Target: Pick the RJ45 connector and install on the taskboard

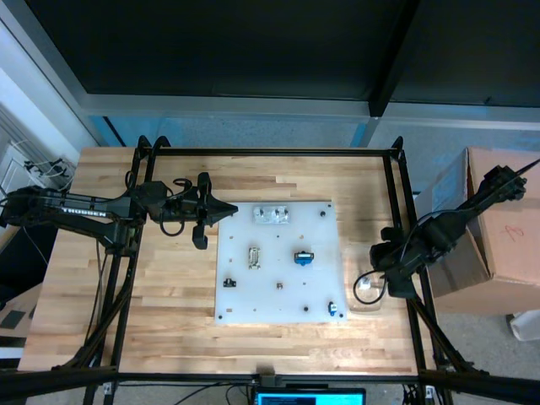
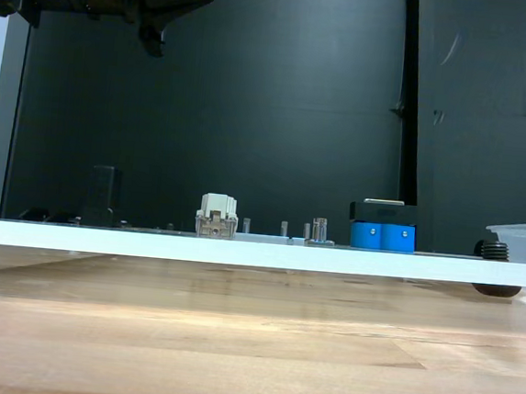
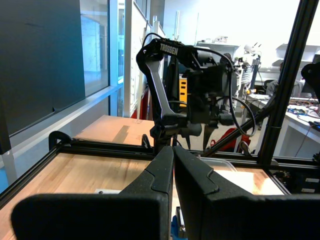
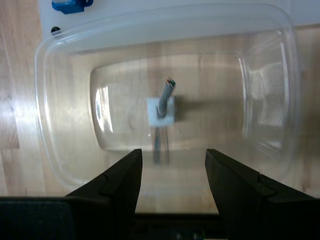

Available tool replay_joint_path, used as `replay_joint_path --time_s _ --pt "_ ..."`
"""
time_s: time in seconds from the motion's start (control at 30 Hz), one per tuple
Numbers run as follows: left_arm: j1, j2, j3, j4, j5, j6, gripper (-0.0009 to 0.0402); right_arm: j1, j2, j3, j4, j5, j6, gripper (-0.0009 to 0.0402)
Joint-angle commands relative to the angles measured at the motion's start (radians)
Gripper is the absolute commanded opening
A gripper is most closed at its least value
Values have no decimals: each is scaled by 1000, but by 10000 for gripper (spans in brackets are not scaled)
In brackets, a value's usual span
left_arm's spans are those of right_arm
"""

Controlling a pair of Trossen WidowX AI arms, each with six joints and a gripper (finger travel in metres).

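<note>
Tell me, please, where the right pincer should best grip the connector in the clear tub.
Probably the connector by its pale square body, from straight above: its grey cable stub stands up, and the open right pincer hangs over the tub. The left pincer, shut, hovers by the left edge of the board.

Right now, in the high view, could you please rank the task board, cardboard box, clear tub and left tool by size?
1. task board.
2. cardboard box, cropped.
3. left tool, shut, raised beside the board; nearness inflates it.
4. clear tub, RJ45 connector lying free inside, open right tool above it.
</note>
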Motion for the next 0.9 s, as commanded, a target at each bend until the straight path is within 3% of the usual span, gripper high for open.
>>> replay_joint_path --time_s 0.03,0.9 --pt "0 0 0 0 0 0 1 2 14 -31 45 0 0 170" --pt "0 0 0 0 0 0 1 10 98 -150 255 4 -1 169"
